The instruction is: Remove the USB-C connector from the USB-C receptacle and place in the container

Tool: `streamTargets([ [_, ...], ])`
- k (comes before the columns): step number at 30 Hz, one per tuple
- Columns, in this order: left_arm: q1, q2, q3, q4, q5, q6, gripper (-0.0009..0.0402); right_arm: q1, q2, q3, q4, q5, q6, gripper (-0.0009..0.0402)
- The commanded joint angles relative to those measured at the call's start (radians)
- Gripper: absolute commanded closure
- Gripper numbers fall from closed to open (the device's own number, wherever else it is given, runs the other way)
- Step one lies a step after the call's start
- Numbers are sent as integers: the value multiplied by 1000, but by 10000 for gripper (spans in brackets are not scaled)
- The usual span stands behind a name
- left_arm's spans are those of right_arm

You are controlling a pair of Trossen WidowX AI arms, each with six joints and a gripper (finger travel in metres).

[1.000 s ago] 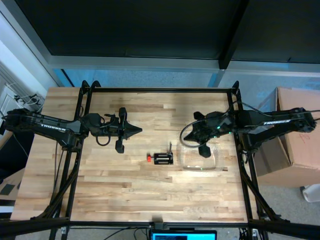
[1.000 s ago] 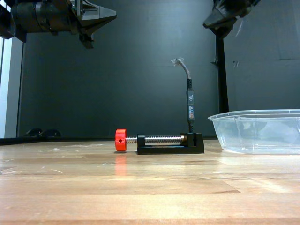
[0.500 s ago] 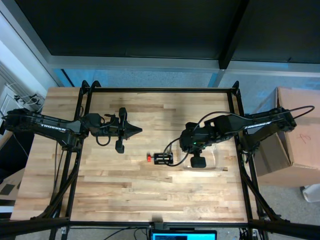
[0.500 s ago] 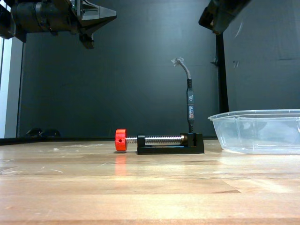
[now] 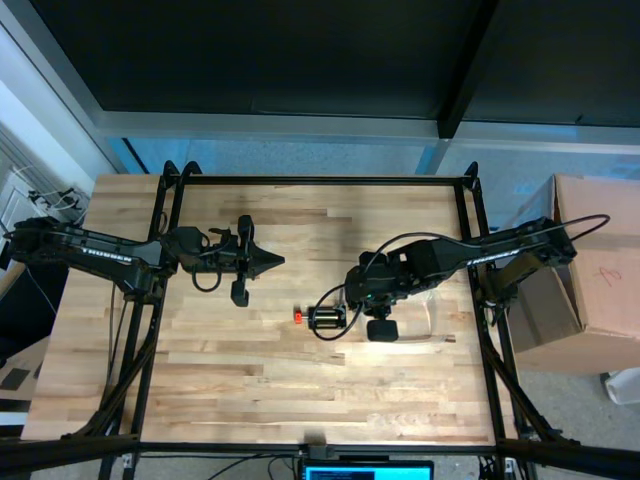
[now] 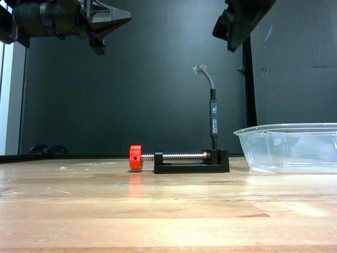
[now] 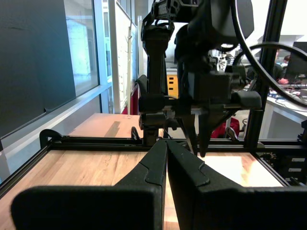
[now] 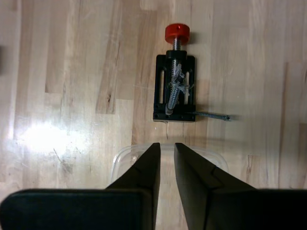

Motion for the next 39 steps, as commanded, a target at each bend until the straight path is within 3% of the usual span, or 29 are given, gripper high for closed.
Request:
streamTargets([
  [1, 0, 0, 0, 0, 0, 0, 393, 1, 23, -1, 15, 0, 0, 333],
  [17, 0, 0, 0, 0, 0, 0, 393, 10, 137, -1, 138, 2, -5, 272],
  [31, 0, 0, 0, 0, 0, 0, 393, 9, 162, -6, 212, 49, 19, 268],
  [39, 0, 0, 0, 0, 0, 0, 393, 8, 162, -7, 214, 50, 19, 268],
])
